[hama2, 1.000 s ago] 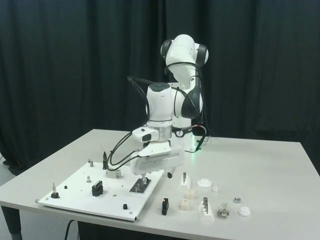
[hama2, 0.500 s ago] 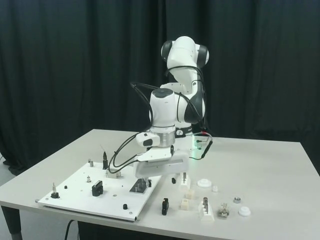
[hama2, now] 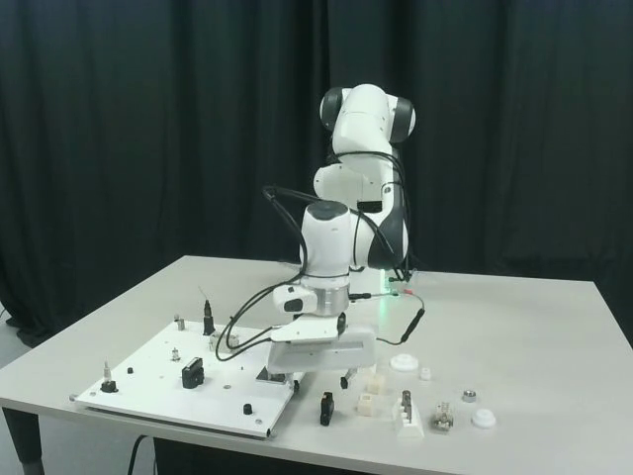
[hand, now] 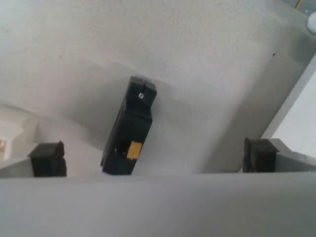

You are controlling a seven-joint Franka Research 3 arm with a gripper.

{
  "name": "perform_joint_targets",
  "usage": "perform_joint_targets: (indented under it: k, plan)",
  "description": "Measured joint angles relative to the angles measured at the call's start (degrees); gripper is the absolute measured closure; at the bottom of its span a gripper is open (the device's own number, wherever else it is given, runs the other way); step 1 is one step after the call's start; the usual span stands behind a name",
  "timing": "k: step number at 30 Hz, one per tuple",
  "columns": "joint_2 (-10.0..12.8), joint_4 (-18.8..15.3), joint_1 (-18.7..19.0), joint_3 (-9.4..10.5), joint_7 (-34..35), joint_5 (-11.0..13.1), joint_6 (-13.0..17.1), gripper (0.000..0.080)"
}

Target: Pick D-SUB.

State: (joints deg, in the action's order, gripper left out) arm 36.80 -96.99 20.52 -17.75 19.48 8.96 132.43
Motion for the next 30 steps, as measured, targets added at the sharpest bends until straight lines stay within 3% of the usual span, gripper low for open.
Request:
perform_joint_targets:
  k: [30]
  plan:
    - [0.9,-1.9,0.0,1.10,2.3,0.0,1.2,0.0003]
